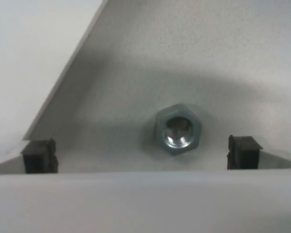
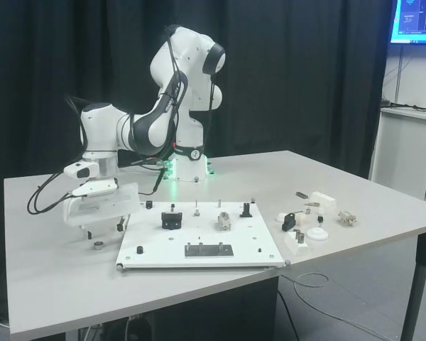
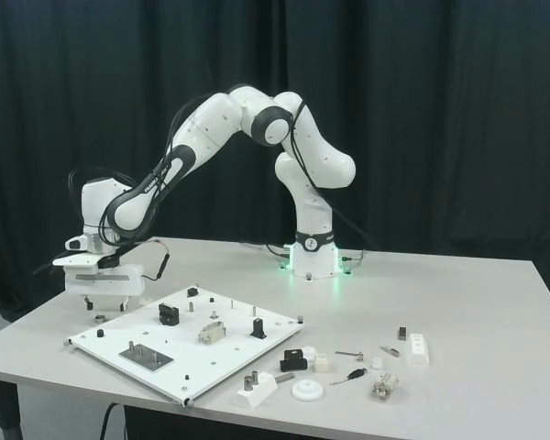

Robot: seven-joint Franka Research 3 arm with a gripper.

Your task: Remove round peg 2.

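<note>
Directly below the wrist camera lies one hex nut (image 1: 177, 129) on the grey table (image 2: 50, 284), just beside the white board's (image 2: 199, 241) edge, where the task expects round peg 2. Spread wide and holding nothing, the gripper (image 1: 140, 155) hangs over it, two black fingertips (image 1: 39, 156) flanking the nut. One dark plate (image 3: 147, 357) on the board carries three upright pegs.
</note>
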